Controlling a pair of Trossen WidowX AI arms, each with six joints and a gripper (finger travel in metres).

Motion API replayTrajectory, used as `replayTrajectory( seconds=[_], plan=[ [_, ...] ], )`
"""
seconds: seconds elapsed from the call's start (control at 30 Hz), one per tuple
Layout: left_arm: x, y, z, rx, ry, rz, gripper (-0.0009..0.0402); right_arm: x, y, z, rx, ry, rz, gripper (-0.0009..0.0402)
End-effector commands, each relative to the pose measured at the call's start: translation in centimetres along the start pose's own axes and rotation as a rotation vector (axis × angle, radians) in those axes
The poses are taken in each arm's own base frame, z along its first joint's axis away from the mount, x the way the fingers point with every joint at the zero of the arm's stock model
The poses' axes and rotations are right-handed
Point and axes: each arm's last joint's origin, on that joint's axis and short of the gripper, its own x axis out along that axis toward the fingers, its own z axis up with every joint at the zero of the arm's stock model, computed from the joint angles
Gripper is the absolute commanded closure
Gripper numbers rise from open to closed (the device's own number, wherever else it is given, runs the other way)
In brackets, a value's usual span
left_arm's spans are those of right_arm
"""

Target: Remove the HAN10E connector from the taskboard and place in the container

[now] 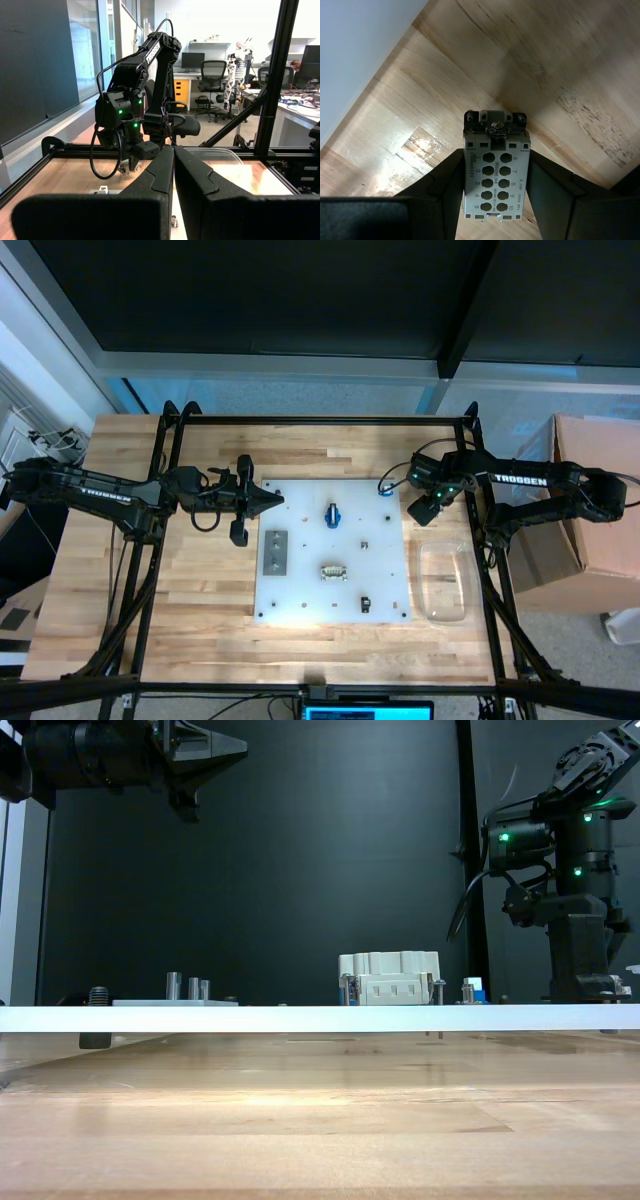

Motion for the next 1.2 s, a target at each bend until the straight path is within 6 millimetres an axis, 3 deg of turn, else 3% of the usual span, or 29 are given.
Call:
replayTrajectory(
  seconds=[0.03, 0.4, 0.63, 0.87, 1.07, 1.2],
  plan=[
    [0.0, 0.0, 0.0, 0.000, 0.000, 0.000, 0.0393, 0.0, 0.0, 0.0, -0.001, 0.003, 0.002, 0.0222],
    [0.0, 0.0, 0.0, 0.000, 0.000, 0.000, 0.0393, 0.0, 0.0, 0.0, 0.000, 0.005, 0.003, 0.0133],
    [0.0, 0.0, 0.0, 0.000, 0.000, 0.000, 0.0393, -1.7, 0.1, 0.4, -0.016, 0.005, 0.002, 0.0123],
    [0.0, 0.0, 0.0, 0.000, 0.000, 0.000, 0.0393, -5.7, 1.5, 1.3, -0.125, -0.096, 0.053, 0.0168],
    [0.0, 0.0, 0.0, 0.000, 0.000, 0.000, 0.0393, -8.3, 2.8, 1.3, -0.202, -0.197, 0.111, 0.0245],
    [0.0, 0.0, 0.0, 0.000, 0.000, 0.000, 0.0393, -9.0, 3.0, 1.1, -0.213, -0.221, 0.128, 0.0303]
  ],
)
